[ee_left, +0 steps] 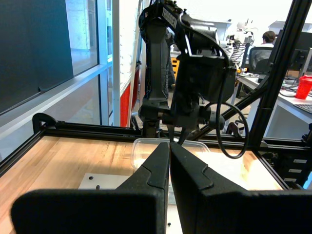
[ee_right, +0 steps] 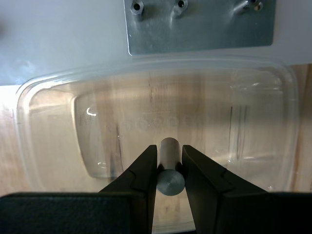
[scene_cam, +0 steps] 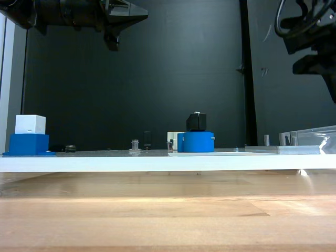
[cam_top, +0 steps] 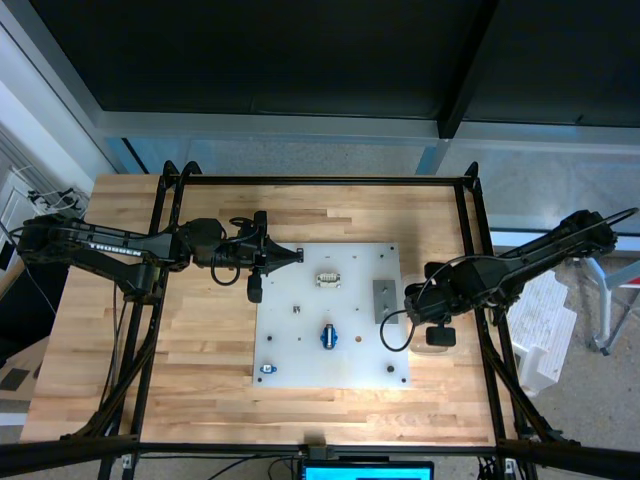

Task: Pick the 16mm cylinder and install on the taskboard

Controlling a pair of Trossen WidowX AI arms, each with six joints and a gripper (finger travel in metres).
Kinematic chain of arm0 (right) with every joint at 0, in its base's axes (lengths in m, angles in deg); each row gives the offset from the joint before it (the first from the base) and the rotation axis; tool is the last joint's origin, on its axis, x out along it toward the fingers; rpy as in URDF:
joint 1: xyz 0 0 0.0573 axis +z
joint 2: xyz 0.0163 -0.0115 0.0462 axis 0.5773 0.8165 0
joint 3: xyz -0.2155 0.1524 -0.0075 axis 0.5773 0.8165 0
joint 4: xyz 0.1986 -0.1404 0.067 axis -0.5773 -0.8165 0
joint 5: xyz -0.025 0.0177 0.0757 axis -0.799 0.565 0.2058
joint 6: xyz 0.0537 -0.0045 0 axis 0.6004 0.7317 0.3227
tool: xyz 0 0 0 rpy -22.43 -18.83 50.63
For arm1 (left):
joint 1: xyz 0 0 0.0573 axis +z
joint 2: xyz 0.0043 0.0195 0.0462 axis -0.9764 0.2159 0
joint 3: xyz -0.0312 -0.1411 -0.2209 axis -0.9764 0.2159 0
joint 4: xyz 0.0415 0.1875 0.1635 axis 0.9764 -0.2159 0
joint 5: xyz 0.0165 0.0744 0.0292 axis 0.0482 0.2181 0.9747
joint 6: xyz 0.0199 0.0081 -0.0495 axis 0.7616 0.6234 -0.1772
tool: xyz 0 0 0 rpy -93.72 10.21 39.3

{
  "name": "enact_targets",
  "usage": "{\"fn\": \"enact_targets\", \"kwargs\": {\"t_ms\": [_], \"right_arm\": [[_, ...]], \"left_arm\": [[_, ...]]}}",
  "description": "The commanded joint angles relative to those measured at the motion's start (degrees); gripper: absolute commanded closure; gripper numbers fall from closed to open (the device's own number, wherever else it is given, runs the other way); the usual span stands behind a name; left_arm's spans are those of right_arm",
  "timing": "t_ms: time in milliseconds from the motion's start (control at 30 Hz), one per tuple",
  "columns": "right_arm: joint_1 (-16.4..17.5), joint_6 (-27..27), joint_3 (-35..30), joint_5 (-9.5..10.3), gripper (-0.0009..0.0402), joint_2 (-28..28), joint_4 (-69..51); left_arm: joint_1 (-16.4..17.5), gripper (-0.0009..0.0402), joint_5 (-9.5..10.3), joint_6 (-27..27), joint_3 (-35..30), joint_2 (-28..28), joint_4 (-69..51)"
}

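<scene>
16mm cylinder (ee_right: 169, 168): pinched by right gripper (ee_right: 169, 152) over clear tray (ee_right: 44, 92), at 3 o'clock of taskboard (cam_top: 300, 340) beside grey block (ee_right: 200, 24); advised handling: hold pinch firm, lift clear of tray wall, carry toward 9 o'clock, lower upright; left gripper (ee_left: 169, 148) pressed together, at board's 10 o'clock.

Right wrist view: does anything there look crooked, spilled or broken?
Nothing stands out. The right pincer grips the 16mm cylinder squarely over the clear tray. The left pincer hangs shut above the far left corner of the taskboard.
</scene>
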Motion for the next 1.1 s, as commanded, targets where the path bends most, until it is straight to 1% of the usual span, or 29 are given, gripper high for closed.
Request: {"fn": "enact_targets", "kwargs": {"t_ms": [33, 233, 400, 433, 467, 500, 1100], "right_arm": [[0.02, 0.07, 2.27, 0.44, 0.0393, -0.59, 2.03], [0.02, 0.04, 5.81, 1.53, 0.0393, -0.72, 5.66], [0.02, 0.04, 8.17, 1.57, 0.0393, -0.92, 7.74], [0.02, 0.04, 8.66, 1.84, 0.0393, -1.01, 8.33], [0.0, 0.04, 9.16, 2.67, 0.0393, -1.05, 9.01], [0.02, 0.07, 9.66, 3.08, 0.0393, -1.14, 9.64], [-0.02, 0.07, 13.4, 2.97, 0.0393, -1.46, 13.31]], "left_arm": [[0.0, 0.0393, 0.0, 0.02, -0.02, 0.0, 0.0], [0.0, 0.0393, -0.02, 0.02, -0.02, 0.0, 0.0], [0.0, 0.0393, 0.0, 0.02, -0.02, 0.0, 0.0], [0.02, 0.0393, -0.02, 0.02, -0.02, 0.0, 0.0], [0.0, 0.0393, 0.0, 0.02, -0.02, 0.0, 0.0], [0.02, 0.0393, 0.0, 0.02, -0.02, 0.0, 0.02], [0.0, 0.0393, -0.02, 0.02, -0.02, 0.0, 0.0]]}}
